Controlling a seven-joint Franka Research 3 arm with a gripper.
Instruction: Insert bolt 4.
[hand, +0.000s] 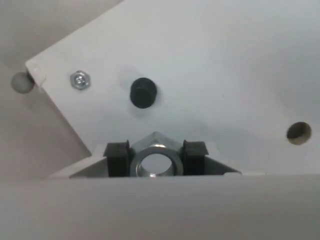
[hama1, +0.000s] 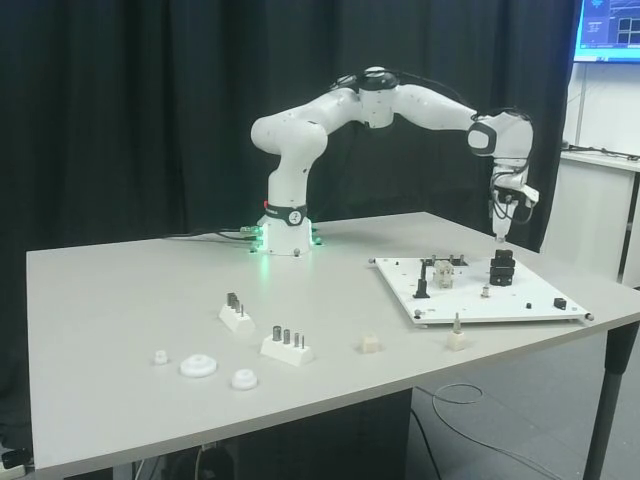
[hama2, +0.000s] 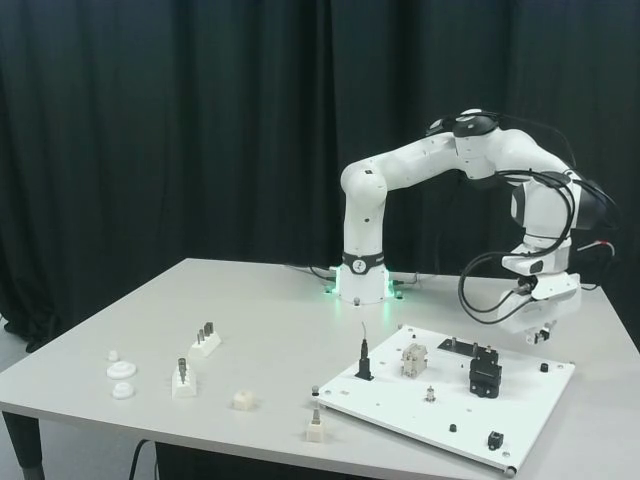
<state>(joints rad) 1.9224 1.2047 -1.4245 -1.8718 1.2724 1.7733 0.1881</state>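
My gripper (hand: 155, 159) squeezes a big bolt (hand: 155, 164), low in the middle of the wrist view. I am carrying it over the white board (hand: 225, 70). Next I must find its hole (hand: 298, 133) and go down straight.

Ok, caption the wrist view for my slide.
Gripper holding a metal hex bolt above the white board.
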